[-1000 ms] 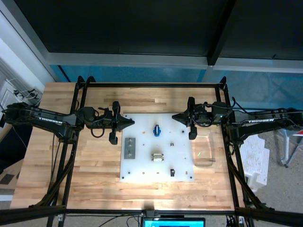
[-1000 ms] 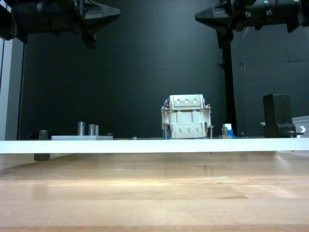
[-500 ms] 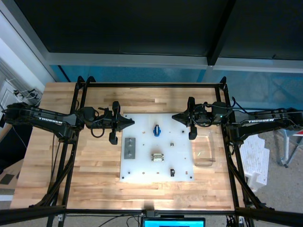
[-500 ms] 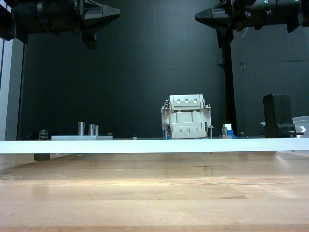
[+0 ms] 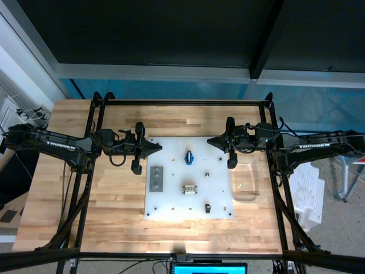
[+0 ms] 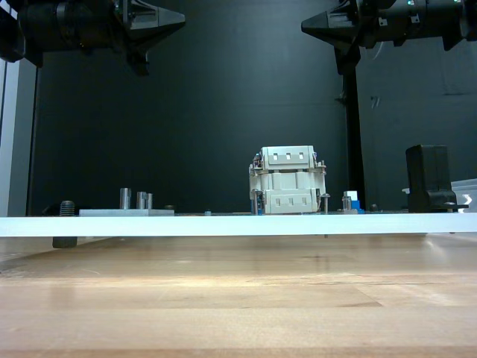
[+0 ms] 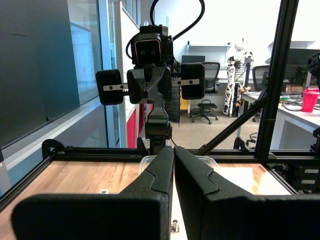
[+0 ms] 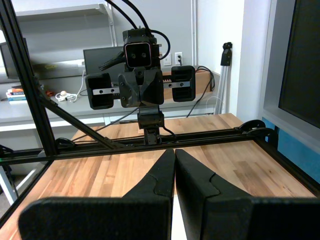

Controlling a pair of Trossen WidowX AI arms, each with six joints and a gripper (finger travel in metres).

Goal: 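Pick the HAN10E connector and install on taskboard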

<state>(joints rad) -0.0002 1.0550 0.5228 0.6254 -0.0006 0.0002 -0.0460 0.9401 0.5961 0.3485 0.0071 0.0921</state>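
While the connector (image 5: 190, 189) stands upright mid-way on the white board (image 5: 171, 208), left jaws above its far-left corner and right jaws above its far-right corner hang pinched shut, empty. It looks seated; check it lies flush before any further push.

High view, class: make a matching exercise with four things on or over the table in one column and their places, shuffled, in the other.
Things:
1 connector
2 blue knob
3 left pincer
4 right pincer

Places:
A raised over the far right part of the white board, shut
B standing near the board's middle
C raised over the board's far left corner, shut
D on the board, beyond the connector

Pairs: 1-B; 2-D; 3-C; 4-A
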